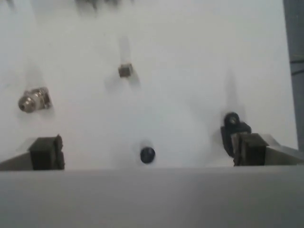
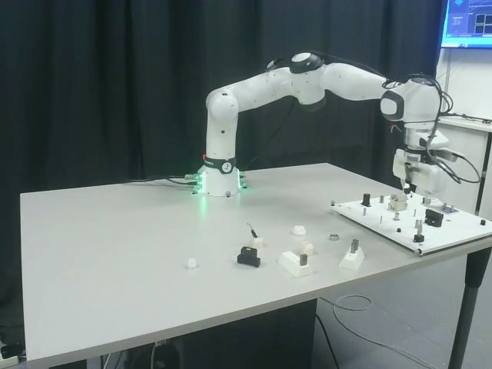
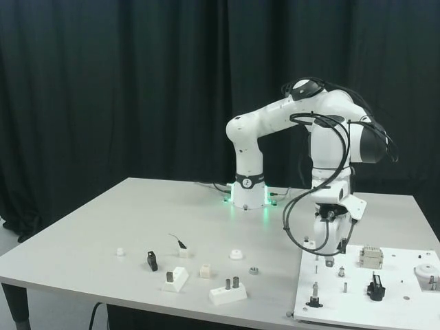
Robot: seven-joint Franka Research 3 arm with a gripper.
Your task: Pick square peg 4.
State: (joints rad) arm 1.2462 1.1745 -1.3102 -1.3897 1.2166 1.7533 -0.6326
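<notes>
Below the open claw (image 1: pixel 147 152), ahead, stands square peg 4 (image 1: pixel 125 70).

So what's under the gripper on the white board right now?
Under the open gripper lies the white board with a small square peg and a black round knob; the gripper's body hides anything nearer.

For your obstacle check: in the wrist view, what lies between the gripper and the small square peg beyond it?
Only bare white board separates the gripper from the square peg; the wrist view shows it.
</notes>
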